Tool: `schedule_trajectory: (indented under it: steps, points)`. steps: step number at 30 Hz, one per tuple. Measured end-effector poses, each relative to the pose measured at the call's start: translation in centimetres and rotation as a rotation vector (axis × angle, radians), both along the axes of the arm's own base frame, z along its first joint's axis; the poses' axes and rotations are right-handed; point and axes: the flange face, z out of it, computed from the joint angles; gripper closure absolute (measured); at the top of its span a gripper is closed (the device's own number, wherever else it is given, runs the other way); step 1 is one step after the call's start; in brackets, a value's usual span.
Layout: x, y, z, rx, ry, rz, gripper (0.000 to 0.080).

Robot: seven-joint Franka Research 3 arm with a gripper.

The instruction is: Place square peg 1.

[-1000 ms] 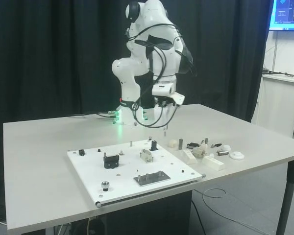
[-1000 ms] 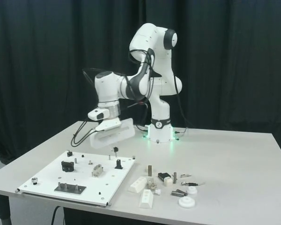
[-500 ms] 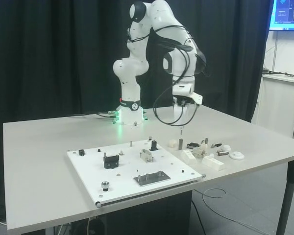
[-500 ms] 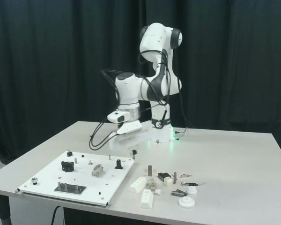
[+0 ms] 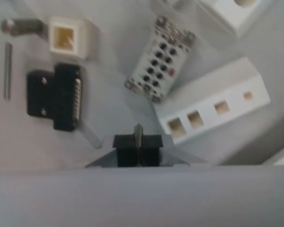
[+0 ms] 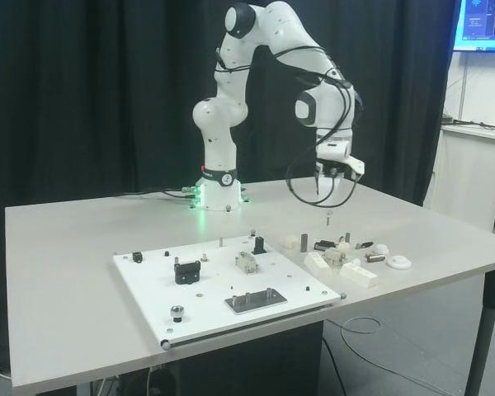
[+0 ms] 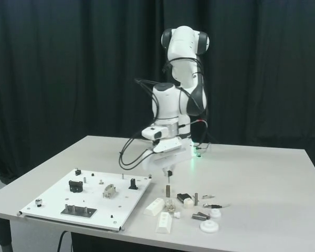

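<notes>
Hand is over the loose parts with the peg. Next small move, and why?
Probably line up over the white block and lower. The hand holds a thin peg above the table, beside the block's row of square holes, not yet over one.

1. Both room views are evenly lit from above; the table [image 6: 82,239] is bright against a dark curtain [image 7: 68,68].
2. Shadows under the parts are soft and faint.
3. A green glow marks the arm's base [image 6: 200,198].
4. In the wrist view, the connector [image 5: 159,59] beyond the gripper [image 5: 138,142] looks soft.
</notes>
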Motion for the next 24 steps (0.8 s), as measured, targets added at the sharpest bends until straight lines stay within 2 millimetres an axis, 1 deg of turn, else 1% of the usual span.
schedule_trajectory:
  steps: [6, 11, 17, 24]
  points:
    - [-0.2, 2.4, -0.1, -0.028, -0.005, 0.015, 0.0782]
    - [-0.5, 3.8, -0.2, -0.049, -0.006, 0.018, 0.0782]
    - [-0.7, 4.8, -0.3, -0.057, -0.005, 0.026, 0.0782]
    - [-0.8, 5.4, -0.5, -0.061, -0.002, 0.028, 0.0782]
